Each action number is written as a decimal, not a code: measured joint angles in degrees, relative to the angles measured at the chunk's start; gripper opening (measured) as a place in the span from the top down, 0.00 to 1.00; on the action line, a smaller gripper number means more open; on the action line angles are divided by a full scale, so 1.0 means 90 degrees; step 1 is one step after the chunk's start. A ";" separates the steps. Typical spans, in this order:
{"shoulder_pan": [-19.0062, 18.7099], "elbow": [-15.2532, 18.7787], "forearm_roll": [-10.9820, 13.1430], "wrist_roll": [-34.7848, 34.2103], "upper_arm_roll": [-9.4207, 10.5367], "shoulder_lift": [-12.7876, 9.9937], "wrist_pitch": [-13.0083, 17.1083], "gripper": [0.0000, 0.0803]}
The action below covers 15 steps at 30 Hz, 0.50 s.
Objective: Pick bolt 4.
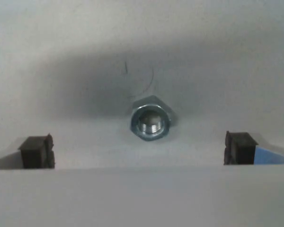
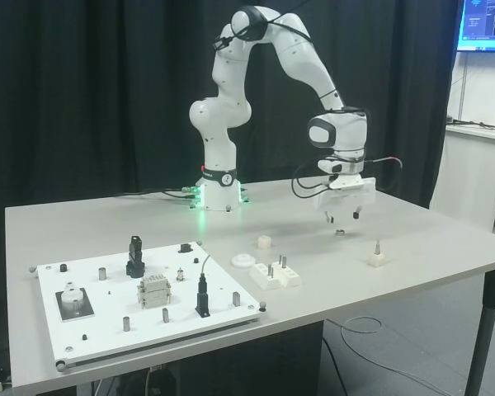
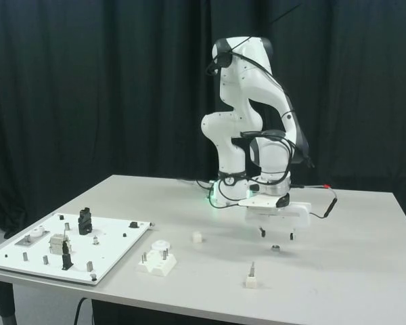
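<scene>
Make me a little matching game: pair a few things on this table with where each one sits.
Things:
1. bolt
2. white board
3. claw
4. green light

Places:
A. at the foot of the arm
B. hanging above the bolt, fingers spread
C. standing on the grey table, under the claw
D. at the table's end far from the claw, carrying small parts

Pairs: 1-C, 2-D, 3-B, 4-A

Bolt (image 1: 150, 122) shows head-on only; its shank is hidden. Small parts on the white board (image 2: 223, 326) are too small to identify. Screen (image 2: 486, 25) is cut off.
</scene>
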State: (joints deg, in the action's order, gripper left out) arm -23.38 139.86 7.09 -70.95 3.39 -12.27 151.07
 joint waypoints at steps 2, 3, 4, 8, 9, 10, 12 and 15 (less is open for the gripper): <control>-0.0009 0.0008 -0.0013 0.0031 0.0013 -0.0030 0.0054 0.00; -0.0017 0.0010 -0.0026 0.0042 0.0017 -0.0046 0.0072 0.00; -0.0026 0.0011 -0.0049 0.0043 0.0019 -0.0062 0.0090 0.00; -0.0064 0.0013 -0.0151 0.0043 0.0022 -0.0138 0.0188 0.00; -0.0072 0.0013 -0.0170 0.0043 0.0022 -0.0157 0.0208 0.00; -0.0079 0.0013 -0.0192 0.0043 0.0022 -0.0178 0.0233 0.00; -0.0090 0.0013 -0.0239 0.0043 0.0022 -0.0223 0.0294 0.00; -0.0098 0.0014 -0.0271 0.0042 0.0022 -0.0280 0.0360 0.00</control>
State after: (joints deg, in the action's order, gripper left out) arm -24.26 139.98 4.65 -70.57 3.59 -14.79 154.30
